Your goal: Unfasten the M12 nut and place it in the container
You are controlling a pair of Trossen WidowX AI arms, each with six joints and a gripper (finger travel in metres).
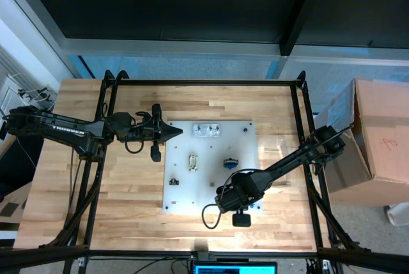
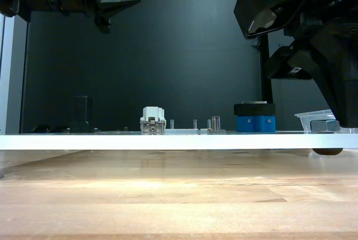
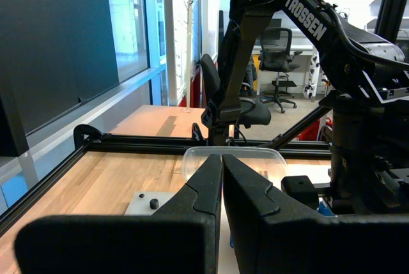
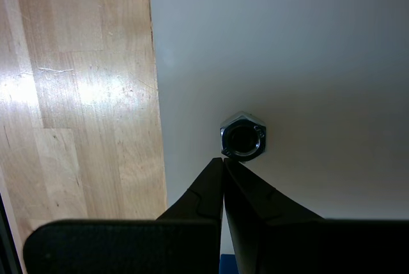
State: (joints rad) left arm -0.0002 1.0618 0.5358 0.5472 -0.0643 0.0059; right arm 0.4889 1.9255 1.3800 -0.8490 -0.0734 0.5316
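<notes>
The silver hex M12 nut (image 4: pixel 243 137) lay flat on the white board (image 4: pixel 287 44), dark bore upward, ungripped at the tips of the right gripper's (image 4: pixel 223 160) closed jaws; whether its stud held it was unclear; the clear container (image 3: pixel 233 154) stood apart.

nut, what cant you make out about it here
Nut: on its stud or free on the board, cannot tell; right wrist view shows only a dark bore.
High view: hidden under the right arm.
Low view: overlaps the container.
Right gripper, shut, empty beside it; left gripper, shut, above the board's far left.
</notes>
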